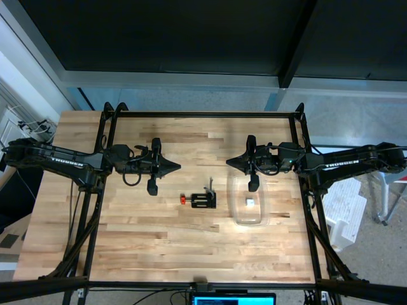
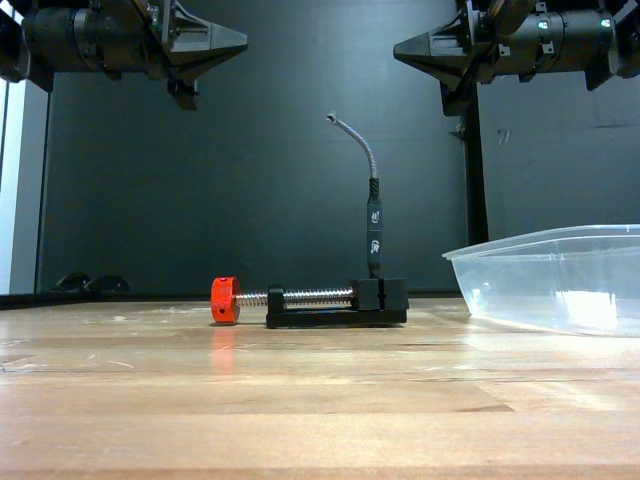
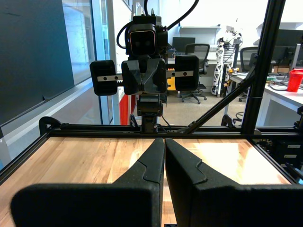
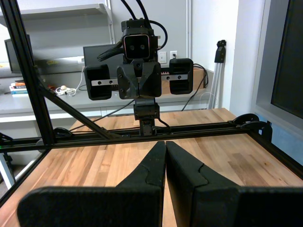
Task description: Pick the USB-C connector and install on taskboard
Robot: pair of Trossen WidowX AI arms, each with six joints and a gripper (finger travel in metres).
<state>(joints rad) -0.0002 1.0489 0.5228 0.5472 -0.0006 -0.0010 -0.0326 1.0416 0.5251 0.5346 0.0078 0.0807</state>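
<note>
The taskboard point(image 1: 202, 201) is a small black block at the table's middle, with a red-orange knob point(image 2: 226, 299) on its left end and a thin upright pin point(image 2: 372, 205) that bends at the top. I cannot make out the USB-C connector in any view. My left gripper point(image 1: 178, 167) hovers high, left of and behind the taskboard, its fingers point(image 3: 151, 163) pressed together on nothing. My right gripper point(image 1: 229, 163) hangs at the same height to the right, facing it, and its fingers point(image 4: 154, 165) are also shut and empty.
A clear plastic tray point(image 1: 240, 216) lies right of the taskboard, under the right gripper, with a small white square piece point(image 1: 250, 201) in it. A black frame point(image 1: 203, 114) runs around the table. Bare wood lies in front of the taskboard.
</note>
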